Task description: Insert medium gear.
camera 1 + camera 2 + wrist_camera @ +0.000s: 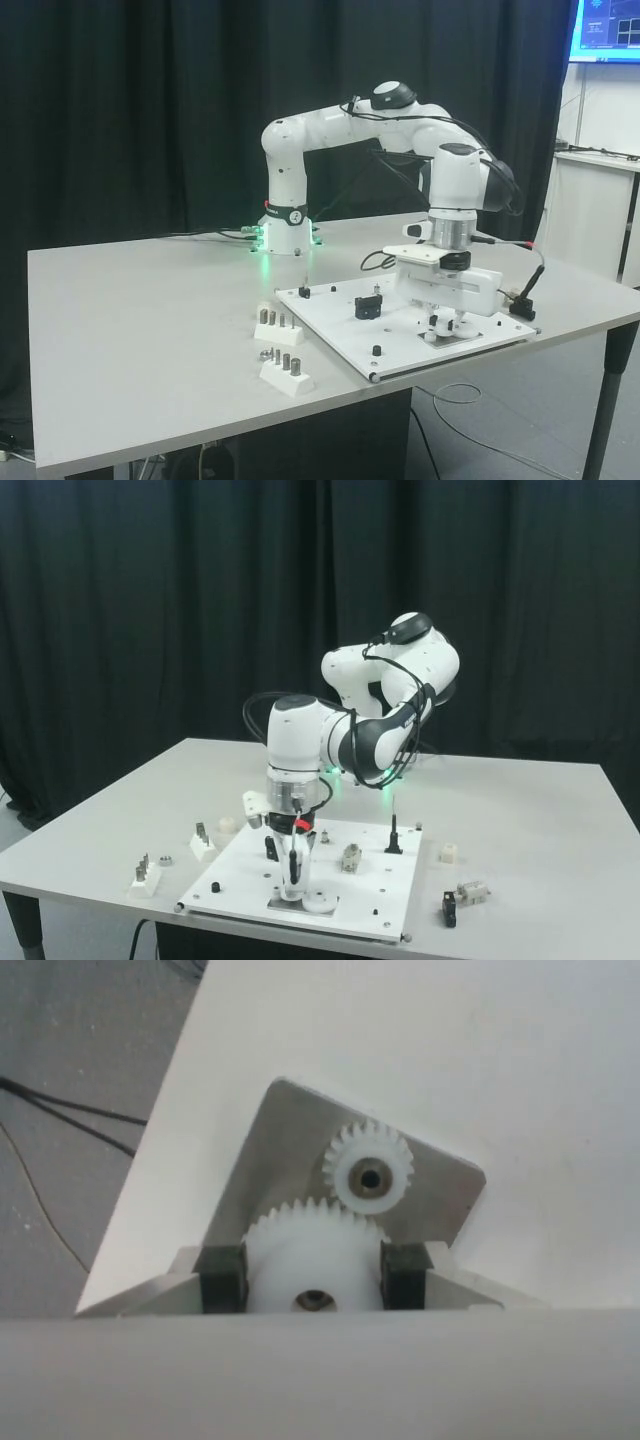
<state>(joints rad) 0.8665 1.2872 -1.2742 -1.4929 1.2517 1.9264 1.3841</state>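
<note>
Wrist view shows black fingers (222, 1278) clamping the medium gear (313, 1260); arm (297, 780) reaching straight down over the white board (330, 325).

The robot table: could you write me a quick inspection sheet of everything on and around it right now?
Surface: grey table carrying a white board.
Job's things: medium gear over a grey plate, beside a small gear already seated there.
Clutter: two white peg blocks near the board; small parts on the table's far side.
Grippers: gripper shut on the medium gear, black pads on both sides.
Cables: black cables on the floor; one hanging off the table edge.
Surroundings: black curtain, a screen.
</note>
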